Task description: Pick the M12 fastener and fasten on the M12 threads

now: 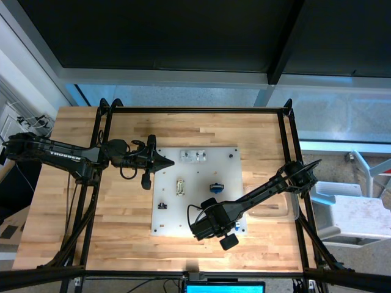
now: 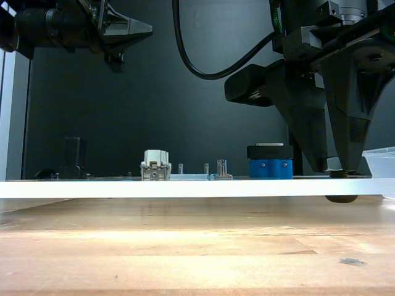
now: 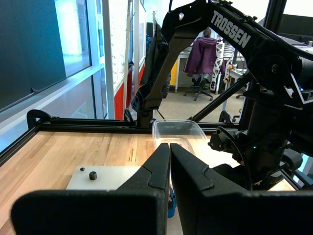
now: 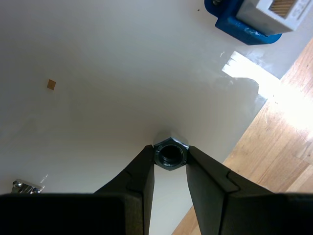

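We have the nut [image 4: 170, 155] pinched in the right gripper [image 4: 169, 152], low over the board [image 1: 183, 213], lower right of centre in the high view. Picking looks done. Whether it meets the stud we cannot tell, so fastening is left. The left gripper [image 1: 168, 162], clenched and empty, hangs left of centre.

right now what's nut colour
Silver-grey nut, right wrist view, in right end effector; left end effector aloft.

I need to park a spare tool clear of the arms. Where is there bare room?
Bare table lies left of the board, nearer than the left gripper, which hovers shut over its far left edge; also the strip beyond the board. Crowded: the board's near right, where the right gripper clamps the nut near the blue block and tray.
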`<action>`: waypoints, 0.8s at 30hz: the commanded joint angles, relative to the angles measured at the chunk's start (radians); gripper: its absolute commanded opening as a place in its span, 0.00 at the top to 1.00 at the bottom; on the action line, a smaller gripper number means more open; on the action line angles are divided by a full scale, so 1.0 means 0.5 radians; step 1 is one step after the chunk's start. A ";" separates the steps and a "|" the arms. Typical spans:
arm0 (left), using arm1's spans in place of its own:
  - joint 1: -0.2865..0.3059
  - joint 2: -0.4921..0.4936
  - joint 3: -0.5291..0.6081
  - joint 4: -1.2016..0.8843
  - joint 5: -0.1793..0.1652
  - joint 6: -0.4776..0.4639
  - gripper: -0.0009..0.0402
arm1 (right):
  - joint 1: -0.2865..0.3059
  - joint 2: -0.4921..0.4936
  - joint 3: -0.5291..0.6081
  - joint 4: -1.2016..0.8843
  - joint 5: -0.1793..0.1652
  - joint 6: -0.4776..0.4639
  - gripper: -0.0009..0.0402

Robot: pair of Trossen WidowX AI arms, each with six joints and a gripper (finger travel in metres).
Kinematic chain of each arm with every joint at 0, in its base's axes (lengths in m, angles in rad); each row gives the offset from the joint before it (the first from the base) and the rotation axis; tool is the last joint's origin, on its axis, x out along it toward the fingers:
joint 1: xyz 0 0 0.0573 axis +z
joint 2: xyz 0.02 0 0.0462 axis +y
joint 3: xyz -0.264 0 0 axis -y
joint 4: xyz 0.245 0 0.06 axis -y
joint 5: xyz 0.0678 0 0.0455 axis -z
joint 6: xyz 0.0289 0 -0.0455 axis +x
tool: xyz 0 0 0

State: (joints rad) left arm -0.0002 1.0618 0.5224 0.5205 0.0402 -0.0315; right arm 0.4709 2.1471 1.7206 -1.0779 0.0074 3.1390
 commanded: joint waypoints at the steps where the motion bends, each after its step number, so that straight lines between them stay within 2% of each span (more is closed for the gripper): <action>1: 0.000 0.001 0.001 0.001 0.000 0.000 0.98 | 0.002 -0.013 0.002 0.005 -0.004 0.008 0.87; 7: 0.001 0.001 0.001 0.001 0.000 0.000 0.98 | 0.002 -0.031 0.002 0.002 -0.008 0.008 0.80; 19: 0.001 0.000 0.001 0.001 0.000 0.000 0.98 | 0.005 -0.056 0.002 0.002 -0.020 -0.010 0.58; 24: 0.000 0.001 0.001 0.001 0.000 0.000 0.98 | 0.010 -0.139 0.002 0.047 -0.124 -0.011 0.57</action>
State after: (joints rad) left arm -0.0002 1.0618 0.5224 0.5209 0.0399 -0.0315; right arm 0.4740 2.0895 1.7199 -1.0622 -0.0349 3.1348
